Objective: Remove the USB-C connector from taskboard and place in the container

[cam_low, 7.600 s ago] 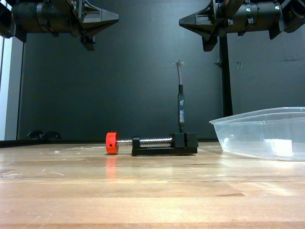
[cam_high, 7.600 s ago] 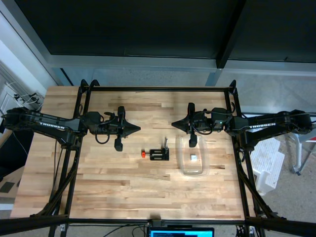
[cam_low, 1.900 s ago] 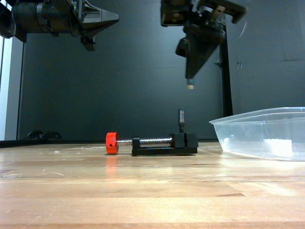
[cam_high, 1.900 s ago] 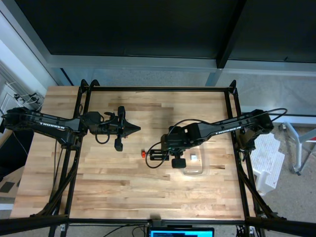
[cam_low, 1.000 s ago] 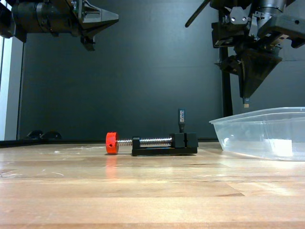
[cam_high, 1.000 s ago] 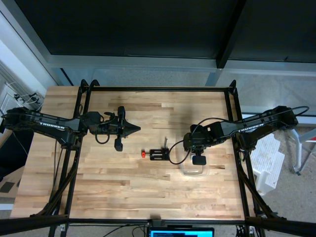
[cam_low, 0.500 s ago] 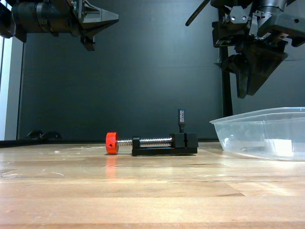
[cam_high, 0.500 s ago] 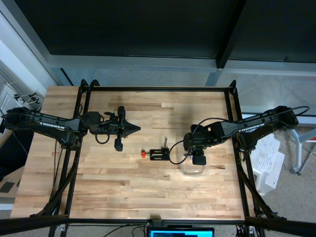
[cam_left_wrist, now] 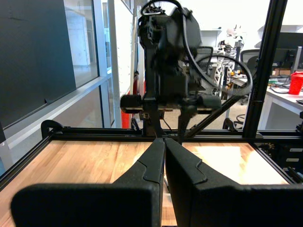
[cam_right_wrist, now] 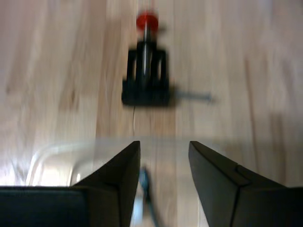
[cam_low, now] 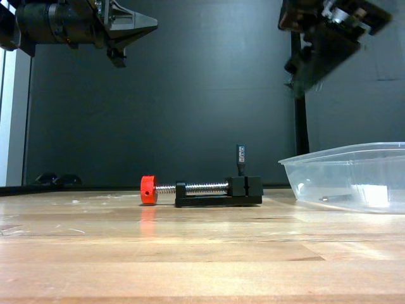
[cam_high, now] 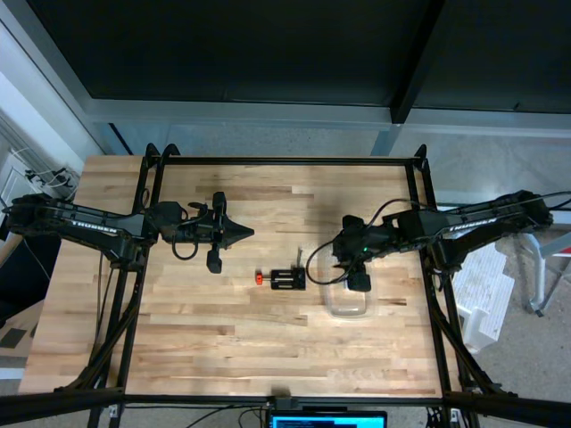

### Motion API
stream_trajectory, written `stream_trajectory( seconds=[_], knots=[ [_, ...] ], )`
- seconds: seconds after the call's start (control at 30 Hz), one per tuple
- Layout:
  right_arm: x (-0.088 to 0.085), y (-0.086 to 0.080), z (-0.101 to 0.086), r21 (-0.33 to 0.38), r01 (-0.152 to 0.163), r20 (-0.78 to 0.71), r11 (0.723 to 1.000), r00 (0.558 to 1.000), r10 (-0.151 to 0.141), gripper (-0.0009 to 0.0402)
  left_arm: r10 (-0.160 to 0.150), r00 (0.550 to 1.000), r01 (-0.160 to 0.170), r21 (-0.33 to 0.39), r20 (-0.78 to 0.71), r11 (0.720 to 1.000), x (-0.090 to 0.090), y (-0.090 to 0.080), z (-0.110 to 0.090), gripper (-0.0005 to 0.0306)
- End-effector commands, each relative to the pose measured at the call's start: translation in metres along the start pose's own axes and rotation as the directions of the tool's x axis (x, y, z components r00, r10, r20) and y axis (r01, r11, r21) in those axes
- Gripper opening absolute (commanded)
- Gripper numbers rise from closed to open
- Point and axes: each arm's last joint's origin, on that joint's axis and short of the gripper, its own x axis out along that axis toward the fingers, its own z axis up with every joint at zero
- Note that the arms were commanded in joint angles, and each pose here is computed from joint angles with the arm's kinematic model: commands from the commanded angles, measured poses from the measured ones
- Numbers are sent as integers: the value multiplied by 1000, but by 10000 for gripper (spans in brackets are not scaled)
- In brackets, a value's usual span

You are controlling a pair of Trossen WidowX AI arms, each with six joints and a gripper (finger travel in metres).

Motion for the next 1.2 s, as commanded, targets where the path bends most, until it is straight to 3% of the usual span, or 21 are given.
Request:
stream_trajectory(
  seconds=[0.03,0.23,0.37,0.5,0.6,0.87,0.97,1.2],
  knots=[
    [-7,-6,2,2,-23,110,1000,994,23,86,0,1000,0,0,0,1000,0,0,0,0],
    [-15,-19,7,-7,-65,327,998,943,64,-5,0,1000,0,0,0,1000,0,0,0,0],
    [-17,-27,12,-28,-27,423,999,906,36,0,0,1000,0,0,0,1000,0,0,0,0],
    [-17,-39,15,-28,-43,529,999,847,51,-1,0,1000,0,0,0,1000,0,0,0,0],
    [-17,-44,15,-21,-27,574,999,818,34,0,0,1000,0,0,0,1000,0,0,0,0],
    [-16,-45,14,-32,-10,690,999,723,29,0,0,1000,0,0,0,1000,0,0,0,0],
    [-14,-45,11,-25,-16,725,1000,689,30,0,0,1000,0,0,0,1000,0,0,0,0],
    [-12,-44,7,-16,-12,769,1000,639,20,0,0,1000,0,0,0,1000,0,0,0,0]
  ],
)
